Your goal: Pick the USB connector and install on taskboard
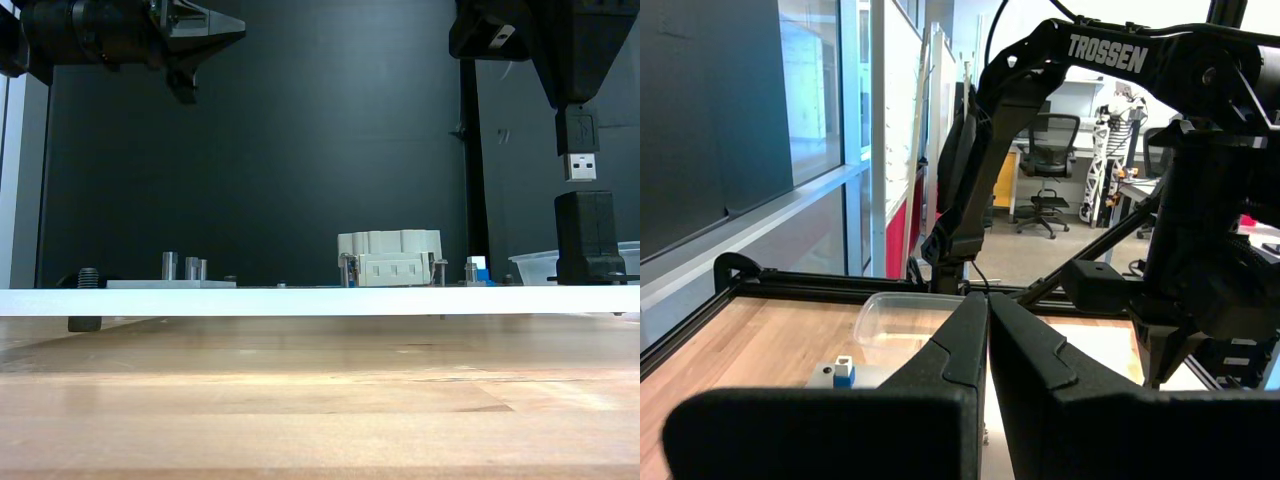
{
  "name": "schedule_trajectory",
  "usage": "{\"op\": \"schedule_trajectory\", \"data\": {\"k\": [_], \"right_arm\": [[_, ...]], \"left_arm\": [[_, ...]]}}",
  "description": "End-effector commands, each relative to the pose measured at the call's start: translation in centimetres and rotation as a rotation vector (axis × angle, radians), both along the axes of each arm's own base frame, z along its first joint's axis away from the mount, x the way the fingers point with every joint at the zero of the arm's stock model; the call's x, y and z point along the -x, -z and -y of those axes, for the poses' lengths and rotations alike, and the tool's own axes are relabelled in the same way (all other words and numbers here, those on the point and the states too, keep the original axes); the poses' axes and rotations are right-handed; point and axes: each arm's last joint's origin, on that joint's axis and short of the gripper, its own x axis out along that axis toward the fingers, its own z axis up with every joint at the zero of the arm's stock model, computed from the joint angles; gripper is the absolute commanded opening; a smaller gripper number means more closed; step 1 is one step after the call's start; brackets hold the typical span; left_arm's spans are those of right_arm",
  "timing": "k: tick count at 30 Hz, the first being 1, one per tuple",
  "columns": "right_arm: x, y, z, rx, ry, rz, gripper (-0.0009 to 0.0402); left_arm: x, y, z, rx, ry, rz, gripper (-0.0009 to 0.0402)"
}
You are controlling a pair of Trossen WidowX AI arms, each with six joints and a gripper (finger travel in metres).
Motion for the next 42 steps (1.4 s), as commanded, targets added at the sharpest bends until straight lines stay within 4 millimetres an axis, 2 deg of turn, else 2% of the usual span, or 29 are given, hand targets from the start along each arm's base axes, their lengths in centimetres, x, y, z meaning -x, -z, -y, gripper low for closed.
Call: {"op": "schedule_trajectory", "data": {"k": [1, 42], "right_arm": [[-0.10, 0.16, -0.03, 0.002, 0.002, 0.000, 0.0000], [-0.11, 0.64, -0.08, 0.003, 0.000, -0.005, 0.0000]], "left_arm": [[0.00, -0.02, -0.01, 0.000, 0.000, 0.001, 0.0000], [0.00, 0.00, 0.00, 0.000, 0.000, 0.000, 0.0000]]}}
